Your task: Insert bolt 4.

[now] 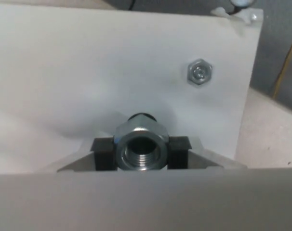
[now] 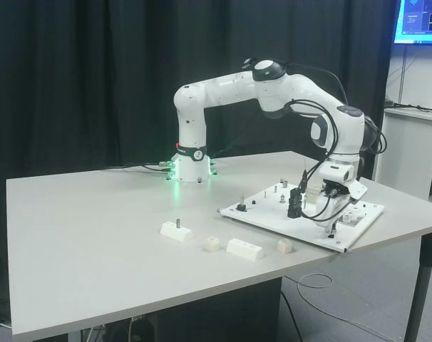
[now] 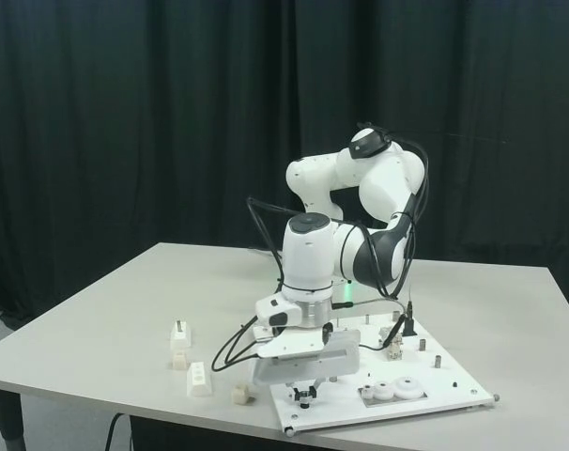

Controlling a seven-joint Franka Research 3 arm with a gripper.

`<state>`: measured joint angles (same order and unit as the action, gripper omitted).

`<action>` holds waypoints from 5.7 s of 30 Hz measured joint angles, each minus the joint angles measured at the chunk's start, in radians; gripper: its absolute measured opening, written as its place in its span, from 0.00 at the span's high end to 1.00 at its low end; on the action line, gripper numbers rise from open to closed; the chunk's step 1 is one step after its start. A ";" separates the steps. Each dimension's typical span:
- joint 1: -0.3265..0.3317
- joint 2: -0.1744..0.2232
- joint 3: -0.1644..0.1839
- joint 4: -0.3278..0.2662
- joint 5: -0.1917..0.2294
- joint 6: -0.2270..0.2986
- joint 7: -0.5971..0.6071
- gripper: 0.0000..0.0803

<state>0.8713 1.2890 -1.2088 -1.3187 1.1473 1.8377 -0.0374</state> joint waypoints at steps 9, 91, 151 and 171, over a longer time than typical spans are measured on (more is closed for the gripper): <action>0.000 -0.001 0.001 -0.001 0.004 -0.001 0.167 0.72; 0.011 -0.004 0.004 -0.022 0.039 0.030 1.668 0.72; 0.059 -0.005 -0.003 -0.082 0.043 0.108 2.293 0.72; 0.060 -0.005 -0.016 -0.089 0.044 0.131 2.292 0.46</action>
<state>0.9310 1.2842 -1.2243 -1.4080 1.1913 1.9688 2.2550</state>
